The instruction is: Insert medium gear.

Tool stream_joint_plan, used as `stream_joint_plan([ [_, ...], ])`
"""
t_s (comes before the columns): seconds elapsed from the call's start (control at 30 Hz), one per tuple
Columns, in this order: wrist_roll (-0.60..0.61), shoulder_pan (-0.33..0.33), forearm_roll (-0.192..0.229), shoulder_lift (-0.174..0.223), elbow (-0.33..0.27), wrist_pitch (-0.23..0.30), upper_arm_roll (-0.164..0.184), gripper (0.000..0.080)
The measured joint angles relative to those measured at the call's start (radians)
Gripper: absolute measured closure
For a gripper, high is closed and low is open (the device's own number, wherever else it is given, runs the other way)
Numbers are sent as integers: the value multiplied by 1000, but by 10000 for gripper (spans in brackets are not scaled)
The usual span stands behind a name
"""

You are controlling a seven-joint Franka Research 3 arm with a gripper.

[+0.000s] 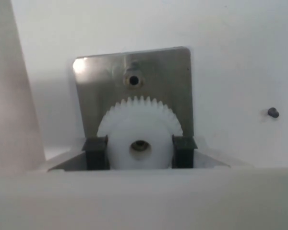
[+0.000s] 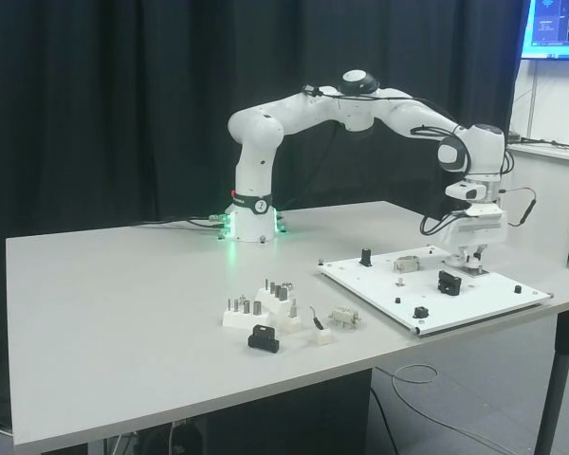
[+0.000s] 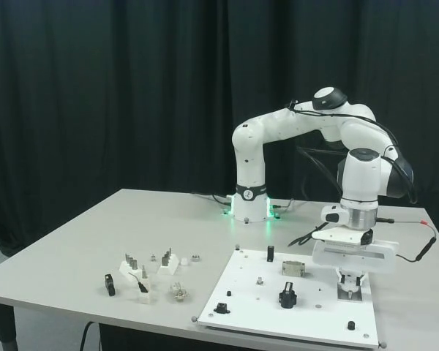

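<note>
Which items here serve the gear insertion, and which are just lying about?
In use:
- medium gear
- pincer shut on it
- metal plate
- white board

Lying about:
- white peg holders
- black block
- black knob
</note>
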Motion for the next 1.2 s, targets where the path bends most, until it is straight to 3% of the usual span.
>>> stream_joint_plan([
  [1.2,-248,-6,-1,-1,3,-9,1,522],
])
